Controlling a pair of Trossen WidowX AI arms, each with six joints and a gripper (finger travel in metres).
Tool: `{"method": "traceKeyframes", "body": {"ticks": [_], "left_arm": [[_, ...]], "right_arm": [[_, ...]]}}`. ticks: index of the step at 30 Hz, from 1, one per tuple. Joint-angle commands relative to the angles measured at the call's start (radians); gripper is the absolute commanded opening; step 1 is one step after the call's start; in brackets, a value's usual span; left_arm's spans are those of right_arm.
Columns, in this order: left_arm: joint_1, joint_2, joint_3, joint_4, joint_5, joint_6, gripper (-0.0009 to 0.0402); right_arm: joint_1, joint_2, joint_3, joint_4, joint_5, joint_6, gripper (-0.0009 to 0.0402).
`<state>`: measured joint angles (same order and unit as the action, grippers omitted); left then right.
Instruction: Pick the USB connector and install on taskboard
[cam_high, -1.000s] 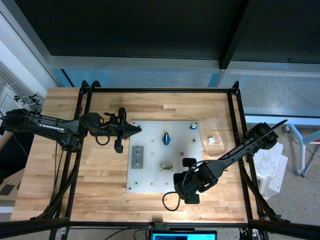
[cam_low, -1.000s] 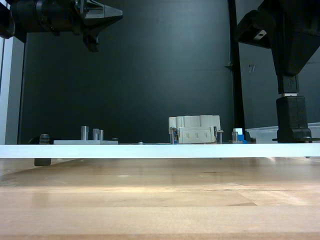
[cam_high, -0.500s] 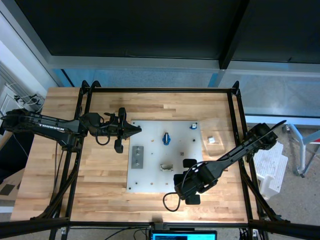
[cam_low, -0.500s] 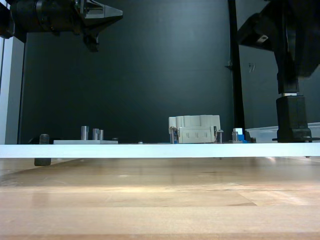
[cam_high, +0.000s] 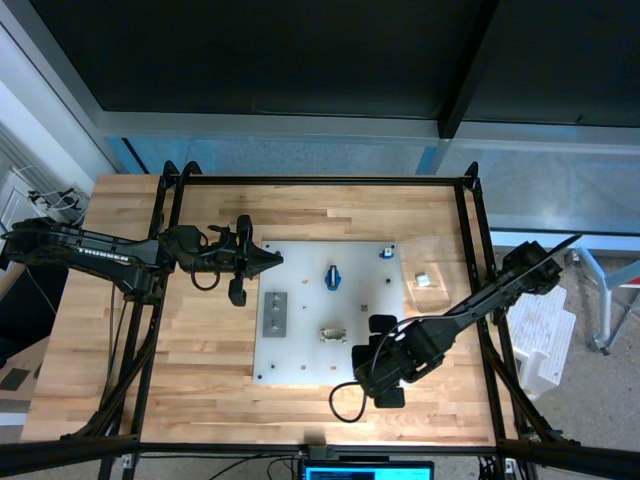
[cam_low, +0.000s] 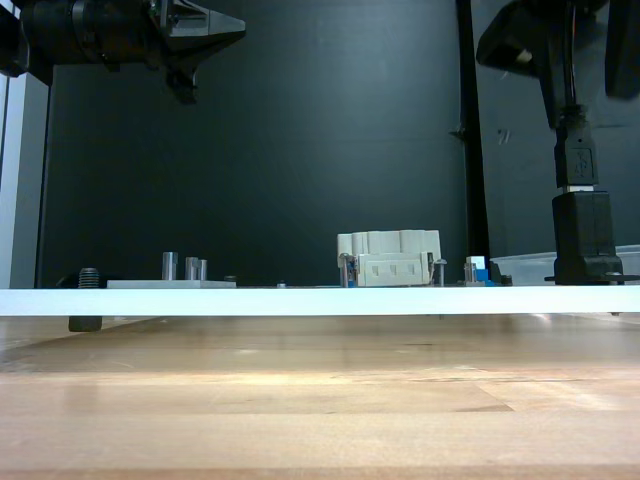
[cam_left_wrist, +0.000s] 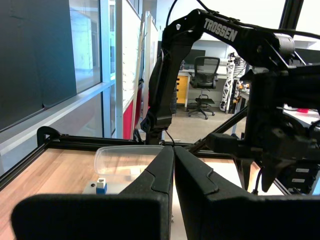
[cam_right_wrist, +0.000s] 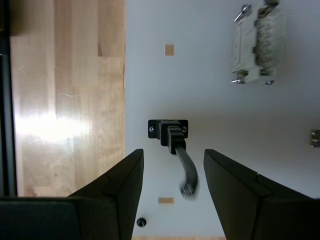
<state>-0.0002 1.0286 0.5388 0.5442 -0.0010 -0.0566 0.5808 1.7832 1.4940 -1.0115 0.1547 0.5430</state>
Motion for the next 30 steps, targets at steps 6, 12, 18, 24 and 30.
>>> {"method": "traceKeyframes", "body": {"ticks": [6,12,18,24,30], "left_arm": [[0.0,0.0,0.0,0.0,0.0,0.0,0.0],[0.0,0.0,0.0,0.0,0.0,0.0,0.0],[0.0,0.0,0.0,0.0,0.0,0.0,0.0],[0.0,0.0,0.0,0.0,0.0,0.0,0.0],[0.0,0.0,0.0,0.0,0.0,0.0,0.0]], "right_arm": [[0.0,-0.064,0.003,-0.01,0.001,-0.001,0.0178],[0.001,-0.082,0.003,-0.024,0.001,0.0,0.0177],[0.002,-0.082,0.003,-0.024,0.002,-0.002,0.0177],[0.002,-0.095,0.003,-0.068,0.003,-0.004,0.0176],[-0.005,-0.121,0.002,-0.073,0.011,-0.029,0.0173]]}}
